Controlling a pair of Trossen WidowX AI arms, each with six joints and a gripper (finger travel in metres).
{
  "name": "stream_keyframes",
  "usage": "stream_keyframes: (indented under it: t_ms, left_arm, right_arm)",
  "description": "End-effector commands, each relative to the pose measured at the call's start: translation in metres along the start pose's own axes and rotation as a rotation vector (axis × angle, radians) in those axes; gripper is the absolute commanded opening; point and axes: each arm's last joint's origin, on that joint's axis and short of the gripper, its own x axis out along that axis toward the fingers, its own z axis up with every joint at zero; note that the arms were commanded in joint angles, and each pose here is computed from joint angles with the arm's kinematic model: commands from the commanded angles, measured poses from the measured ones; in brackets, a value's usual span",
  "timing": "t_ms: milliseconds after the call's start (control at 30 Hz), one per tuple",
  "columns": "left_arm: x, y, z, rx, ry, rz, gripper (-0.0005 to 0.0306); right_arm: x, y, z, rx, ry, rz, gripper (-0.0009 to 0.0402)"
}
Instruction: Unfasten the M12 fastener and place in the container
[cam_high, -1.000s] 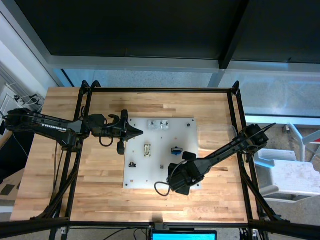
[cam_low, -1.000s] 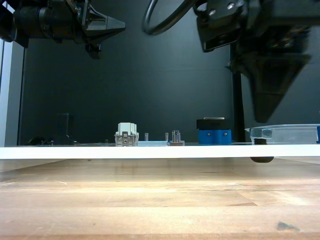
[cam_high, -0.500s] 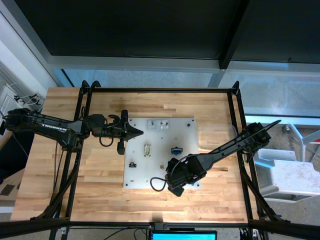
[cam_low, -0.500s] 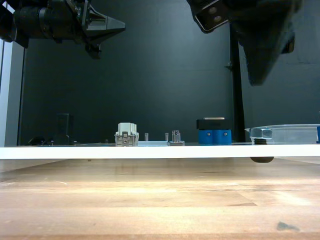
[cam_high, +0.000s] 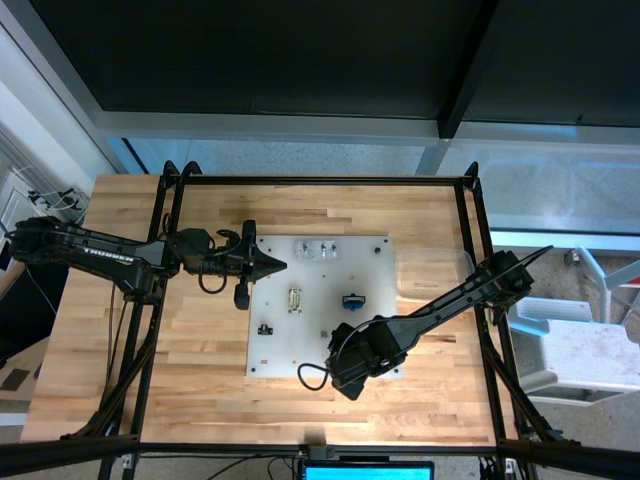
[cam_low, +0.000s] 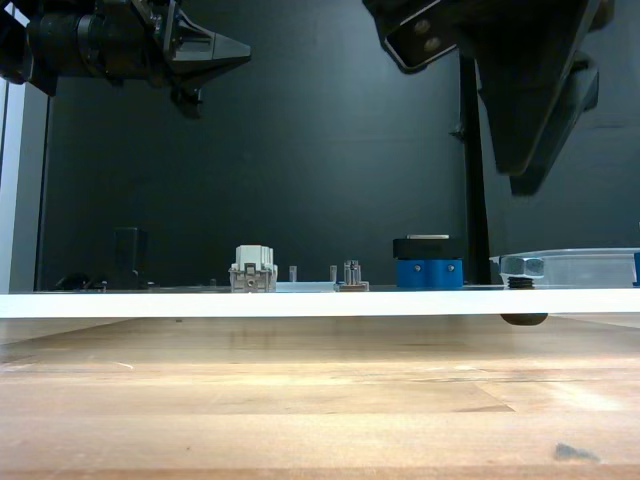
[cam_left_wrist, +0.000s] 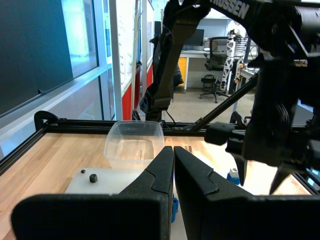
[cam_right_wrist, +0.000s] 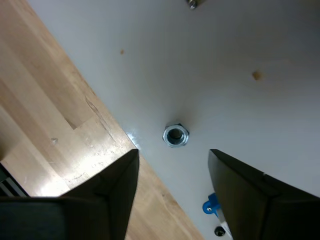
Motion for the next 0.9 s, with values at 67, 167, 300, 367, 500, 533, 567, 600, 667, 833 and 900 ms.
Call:
stream_keyframes:
  t_ms: [67, 167, 300, 367, 500, 533, 567, 600, 667, 833, 900]
  left_arm:
    - [0.0, 0.0, 0.0, 0.0, 0.0, 0.0, 0.0]
    - [0.0, 0.0, 0.0, 0.0, -0.001, 0.0, 0.0]
    - [0.0, 0.0, 0.0, 0.0, -0.001, 0.0, 0.0]
    - [0.0, 0.0, 0.0, 0.0, -0.001, 0.0, 0.0]
    - [0.0, 0.0, 0.0, 0.0, 0.0, 0.0, 0.0]
    - [0.0, 0.0, 0.0, 0.0, -0.001, 0.0, 0.0]
    - [0.0, 0.0, 0.0, 0.0, -0.001, 0.0, 0.0]
    - [0.0, 0.0, 0.0, 0.0, -0.001, 0.0, 0.0]
    - [0.0, 0.0, 0.0, 0.0, 0.0, 0.0, 0.0]
    - [0.0, 0.0, 0.0, 0.0, -0.001, 0.0, 0.0]
    - [0.0, 0.0, 0.0, 0.0, 0.0, 0.0, 0.0]
  right_arm:
    - [0.011, 0.001, 0.001, -0.002, 0.012, -0.026, 0.0236]
    - [0.019, 0.0, 0.001, -0.002, 0.015, -0.033, 0.0241]
    - [0.027, -0.002, 0.001, 0.006, 0.015, -0.026, 0.0235]
    - [0.029, -0.004, 0.001, 0.006, 0.019, -0.033, 0.0232]
    - [0.031, -0.004, 0.001, 0.012, 0.017, -0.03, 0.0223]
    - [0.033, -0.003, 0.002, 0.013, 0.017, -0.028, 0.0222]
    - [0.033, -0.003, 0.002, 0.013, 0.016, -0.027, 0.022]
    - [0.036, -0.002, 0.002, 0.013, 0.019, -0.028, 0.0218]
    - [0.039, -0.001, 0.002, 0.013, 0.023, -0.027, 0.0214]
    - [0.044, 0.0, 0.001, 0.012, 0.04, -0.024, 0.0201]
    - [0.044, -0.001, 0.001, 0.012, 0.041, -0.026, 0.0194]
